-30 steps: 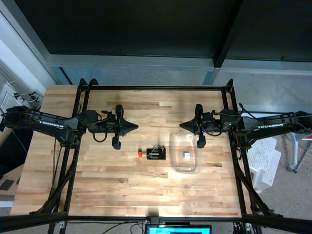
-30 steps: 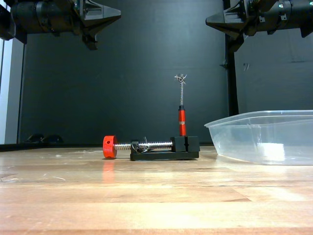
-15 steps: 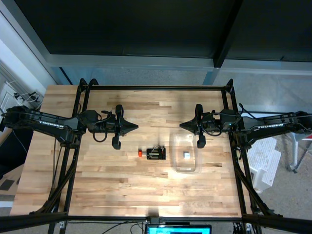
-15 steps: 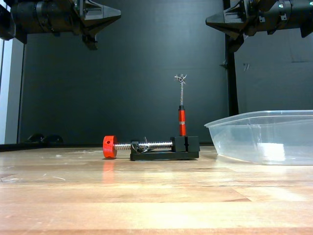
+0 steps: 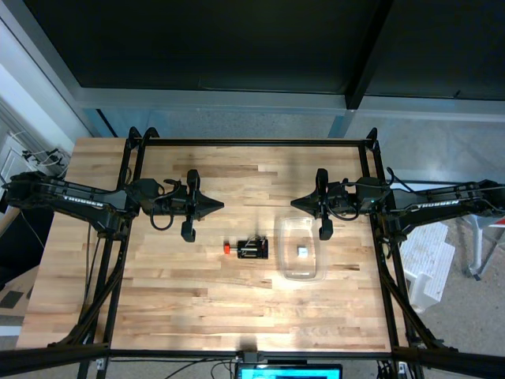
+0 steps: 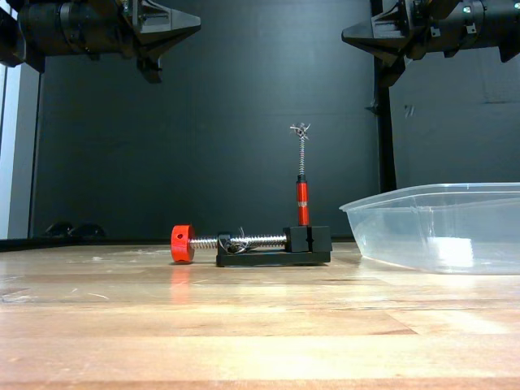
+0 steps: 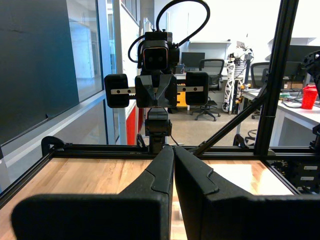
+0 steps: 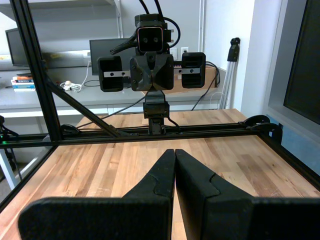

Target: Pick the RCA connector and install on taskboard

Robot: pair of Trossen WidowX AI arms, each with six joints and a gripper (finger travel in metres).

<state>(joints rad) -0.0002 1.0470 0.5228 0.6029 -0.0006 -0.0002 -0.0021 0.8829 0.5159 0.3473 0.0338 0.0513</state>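
The red connector (image 6: 302, 192) stands upright on the black vise (image 6: 272, 248), with nothing holding it. Its braided cable (image 6: 301, 158) rises straight up from it to a frayed end. From above, the vise (image 5: 255, 249) sits mid-table, its red knob (image 5: 226, 248) pointing left. The white block (image 5: 302, 251) lies bare in the clear tray (image 5: 301, 278). My left gripper (image 5: 221, 205) hangs high over the table's left half, shut and empty, the fingers (image 7: 162, 167) pressed together. Facing it from the right, my right gripper (image 5: 293, 204) is also shut on nothing, its fingers (image 8: 164, 172) touching.
The clear tray (image 6: 406, 231) stands just right of the vise, close to it. The red knob (image 6: 182, 243) and its screw stick out leftward from the vise. A black frame rail runs along the table's far edge.
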